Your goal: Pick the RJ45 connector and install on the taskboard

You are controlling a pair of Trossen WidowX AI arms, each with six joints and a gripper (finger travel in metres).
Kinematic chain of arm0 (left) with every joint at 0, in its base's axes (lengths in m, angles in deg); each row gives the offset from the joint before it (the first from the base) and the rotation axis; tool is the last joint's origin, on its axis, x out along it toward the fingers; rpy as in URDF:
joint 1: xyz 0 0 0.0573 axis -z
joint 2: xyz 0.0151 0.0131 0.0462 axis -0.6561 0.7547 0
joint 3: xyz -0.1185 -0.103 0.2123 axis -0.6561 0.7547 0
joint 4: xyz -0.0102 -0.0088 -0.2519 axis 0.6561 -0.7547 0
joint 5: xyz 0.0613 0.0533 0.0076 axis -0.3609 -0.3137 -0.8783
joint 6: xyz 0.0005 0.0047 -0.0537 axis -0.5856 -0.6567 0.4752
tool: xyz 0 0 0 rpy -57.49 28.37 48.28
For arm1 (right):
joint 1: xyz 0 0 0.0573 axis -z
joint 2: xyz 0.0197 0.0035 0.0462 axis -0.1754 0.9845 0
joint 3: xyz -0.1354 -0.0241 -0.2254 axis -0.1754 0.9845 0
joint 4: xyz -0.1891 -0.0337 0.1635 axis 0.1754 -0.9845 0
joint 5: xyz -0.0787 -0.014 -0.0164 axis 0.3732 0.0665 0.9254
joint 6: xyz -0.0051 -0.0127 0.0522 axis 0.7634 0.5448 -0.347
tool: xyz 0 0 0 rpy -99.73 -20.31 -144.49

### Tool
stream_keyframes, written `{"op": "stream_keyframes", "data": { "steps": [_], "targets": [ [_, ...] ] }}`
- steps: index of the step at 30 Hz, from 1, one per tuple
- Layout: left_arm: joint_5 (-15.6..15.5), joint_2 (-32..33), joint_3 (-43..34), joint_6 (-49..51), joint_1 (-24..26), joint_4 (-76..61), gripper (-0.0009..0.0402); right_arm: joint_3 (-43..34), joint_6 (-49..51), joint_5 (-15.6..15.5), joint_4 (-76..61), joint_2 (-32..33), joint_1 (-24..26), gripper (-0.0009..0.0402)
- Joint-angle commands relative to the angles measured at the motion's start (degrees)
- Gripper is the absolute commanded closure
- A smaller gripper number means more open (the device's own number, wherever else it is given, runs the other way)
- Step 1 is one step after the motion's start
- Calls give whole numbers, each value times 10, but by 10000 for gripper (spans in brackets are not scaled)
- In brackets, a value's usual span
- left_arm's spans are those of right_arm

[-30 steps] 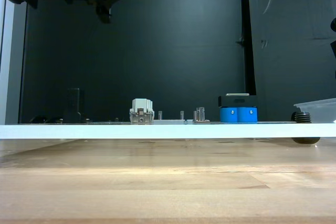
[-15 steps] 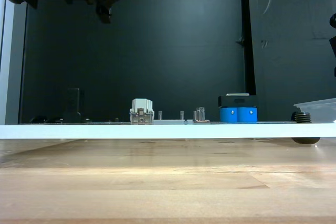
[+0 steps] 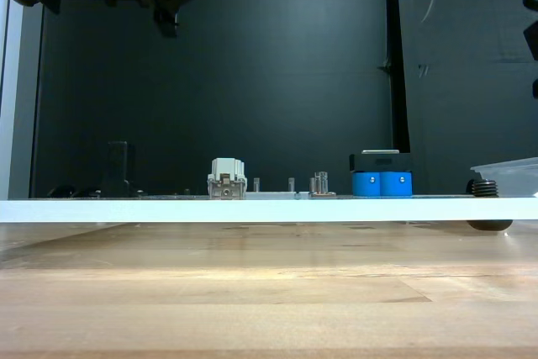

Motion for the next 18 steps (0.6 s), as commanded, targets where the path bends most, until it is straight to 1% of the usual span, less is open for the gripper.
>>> {"op": "stream_keyframes", "data": {
  "steps": [1, 13, 15, 18],
  "targets": [
    [0, 0, 0, 0, 0, 0, 392, -12, 0, 1, -4, 0, -1, 393],
    [0, 0, 0, 0, 0, 0, 393, -13, -7, 2, -26, 0, -1, 392],
    [0, 0, 0, 0, 0, 0, 393, -14, -5, 3, -27, 0, -1, 382],
    [0, 0, 0, 0, 0, 0, 393, -21, -5, 3, -33, 0, -1, 346]
  ]
}}
